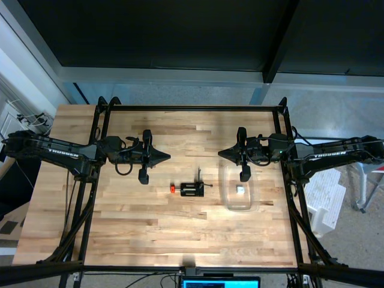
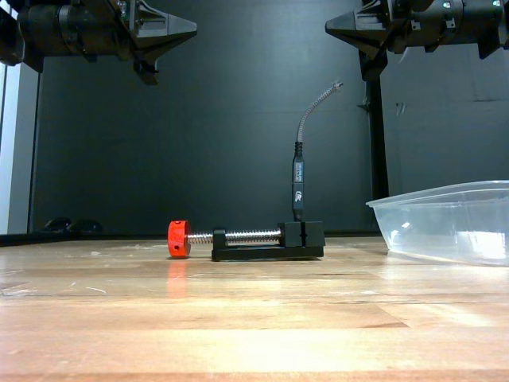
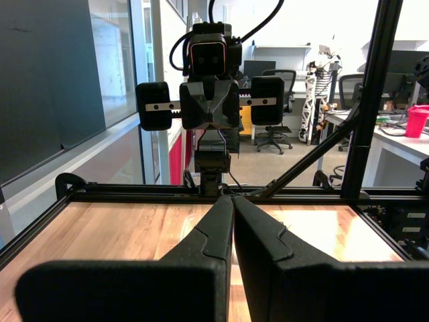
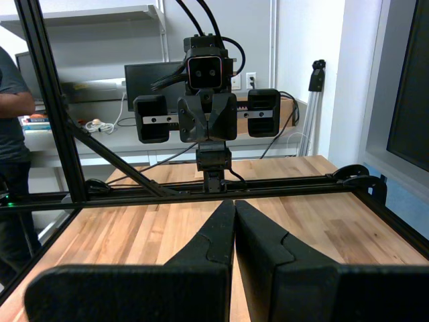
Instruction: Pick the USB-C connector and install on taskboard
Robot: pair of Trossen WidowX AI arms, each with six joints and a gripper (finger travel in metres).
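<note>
The taskboard (image 1: 192,189), a small black block with a red-orange knob (image 2: 178,239) on a threaded rod, lies mid-table. The USB-C connector (image 2: 297,181) stands upright on the block's end away from the knob, its lower end meeting the block's top (image 2: 302,231), with a braided silver cable (image 2: 315,107) curving up from it. From above it shows as a thin dark line (image 1: 199,172). My left gripper (image 1: 168,157) hangs shut high above the table, left of the block. My right gripper (image 1: 220,155) hangs shut at the same height, to the right. Neither touches anything.
A clear plastic tray (image 1: 229,204) sits right of the block, holding a small white square piece (image 1: 239,189). A black metal frame (image 1: 192,108) rims the table. A laptop edge (image 1: 219,281) shows at the near side.
</note>
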